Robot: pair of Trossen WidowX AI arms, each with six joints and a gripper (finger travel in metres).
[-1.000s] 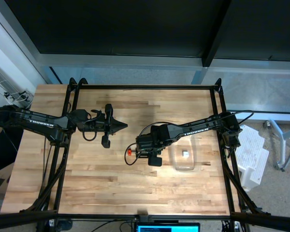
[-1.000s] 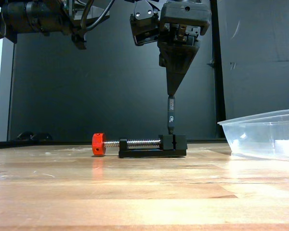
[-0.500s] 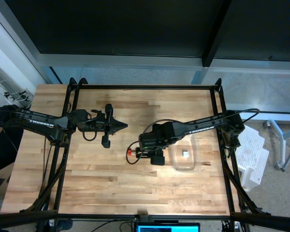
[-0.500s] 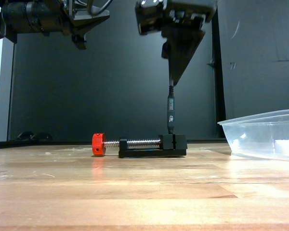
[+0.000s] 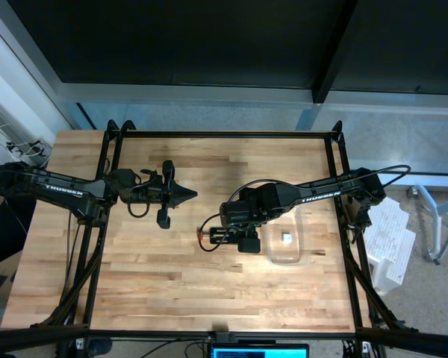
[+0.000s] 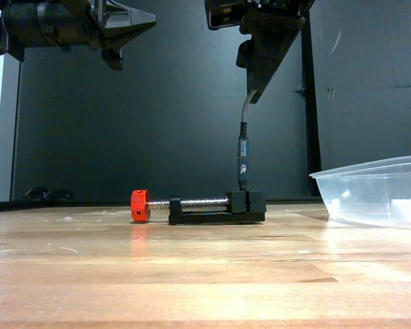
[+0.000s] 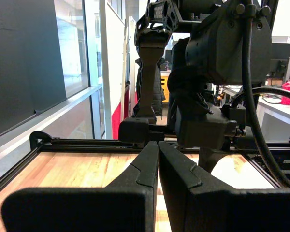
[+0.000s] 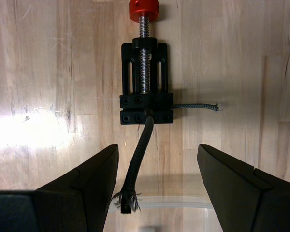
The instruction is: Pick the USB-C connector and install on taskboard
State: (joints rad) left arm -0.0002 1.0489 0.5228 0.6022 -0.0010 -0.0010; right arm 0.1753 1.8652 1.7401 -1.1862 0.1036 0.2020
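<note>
USB-C connector (image 6: 243,161) stands upright in the taskboard (image 6: 248,205), beneath our right gripper (image 8: 157,149), jaws wide; left gripper (image 7: 158,147), jaws closed, hangs well apart.

2 matte-black arms (image 5: 82,195) with white lettering (image 5: 58,187) and looping black cables (image 7: 248,72) end in wedge-fingered grippers: left gripper (image 5: 193,195) at left, right gripper (image 8: 157,149) mid-table.

A clear plastic tray (image 5: 285,261) sits on the wooden bench (image 5: 157,283), holding a small white cube (image 5: 286,237).
</note>
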